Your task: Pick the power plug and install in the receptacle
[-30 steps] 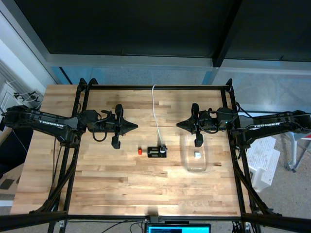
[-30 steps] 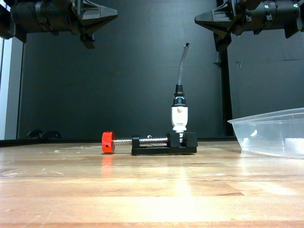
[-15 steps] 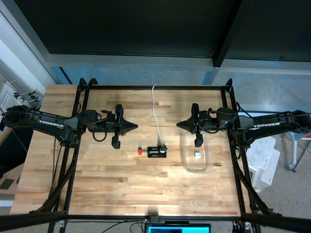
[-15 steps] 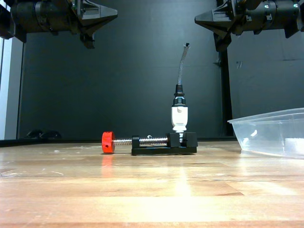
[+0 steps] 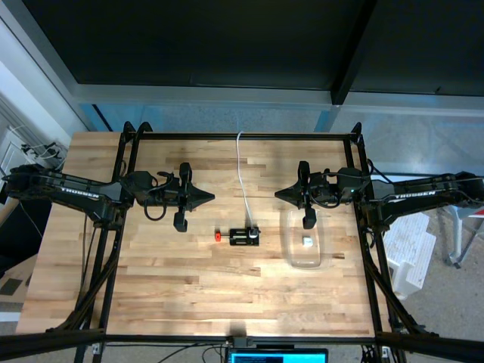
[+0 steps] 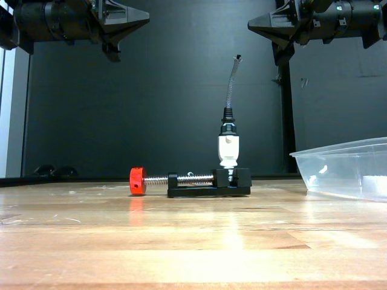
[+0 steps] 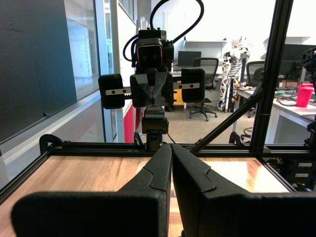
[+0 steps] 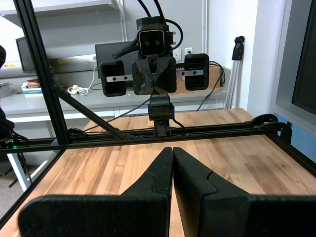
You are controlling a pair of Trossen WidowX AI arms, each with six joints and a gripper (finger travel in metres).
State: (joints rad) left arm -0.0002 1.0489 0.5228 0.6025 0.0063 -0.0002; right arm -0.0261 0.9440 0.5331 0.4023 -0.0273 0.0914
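A wooden desk [image 5: 189, 280] under a black frame is seen with the pick, so it is judged, not yet begun. At the centre the receptacle [image 5: 255, 231] is clamped upright in a small black vise [image 5: 240, 237] with a red-orange knob [image 5: 217, 236], and its white cable [image 5: 243, 174] is led off toward 12 o'clock. A clear tray [image 5: 302, 259] is set at 3 o'clock from the vise, with a tiny white block [image 5: 307, 241] lying in it. The power plug cannot be made out in any view; it may be hidden beneath the right arm over the tray. It must first be found, then a tool opened and lowered onto it. The left tool [image 5: 211, 197] is held at 11 o'clock from the vise and the right tool [image 5: 277, 194] at 1 o'clock, both well above the wood, fingers pressed together and empty.
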